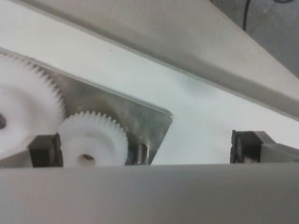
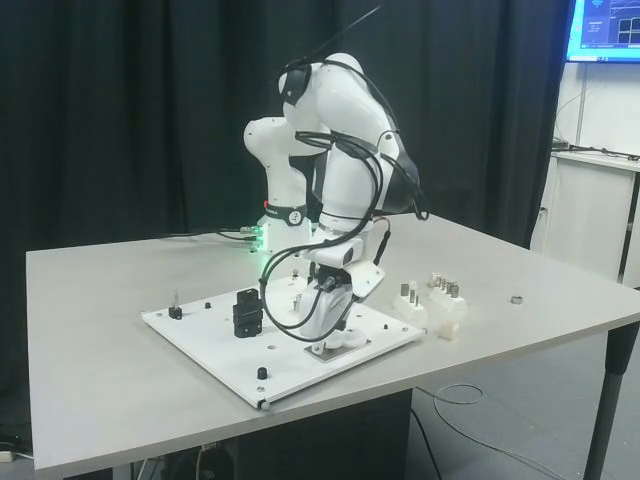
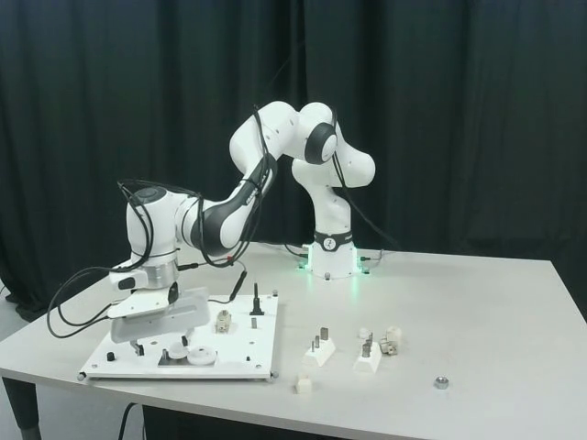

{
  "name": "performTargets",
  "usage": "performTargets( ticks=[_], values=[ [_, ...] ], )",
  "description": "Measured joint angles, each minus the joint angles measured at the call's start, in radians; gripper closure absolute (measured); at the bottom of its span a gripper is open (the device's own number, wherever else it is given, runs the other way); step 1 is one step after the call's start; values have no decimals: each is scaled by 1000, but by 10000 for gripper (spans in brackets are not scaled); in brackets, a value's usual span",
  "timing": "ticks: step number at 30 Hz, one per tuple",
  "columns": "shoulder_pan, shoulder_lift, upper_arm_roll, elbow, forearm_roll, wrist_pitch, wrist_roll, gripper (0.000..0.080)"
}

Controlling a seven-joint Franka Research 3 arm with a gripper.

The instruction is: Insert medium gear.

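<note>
The wrist camera sits very close above the white board (image 1: 201, 116), looking down past the claw (image 1: 145, 150) at two gears on a metal plate (image 1: 140, 121). The first room view looks across the tabletop (image 2: 90, 330) from one corner, fairly near. The second faces the arm (image 3: 275, 147) head-on from farther back. Both room views share arm, board and tabletop.

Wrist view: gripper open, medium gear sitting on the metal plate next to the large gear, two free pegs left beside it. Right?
Not quite. The wrist view shows only one free peg beside the medium gear, not two. Otherwise right: gripper open, gear on the metal plate next to the large gear.
</note>
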Motion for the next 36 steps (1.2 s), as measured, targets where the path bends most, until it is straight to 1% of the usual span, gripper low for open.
performTargets(
  ticks=[8,23,32,36],
  values=[
    [4,0,0,-10,-10,-5,0,3],
    [4,-4,-1,-14,-13,-55,13,3],
    [10,-18,-1,-40,-13,-54,29,3],
    [17,-29,-1,-58,-13,-38,44,3]
  ],
)
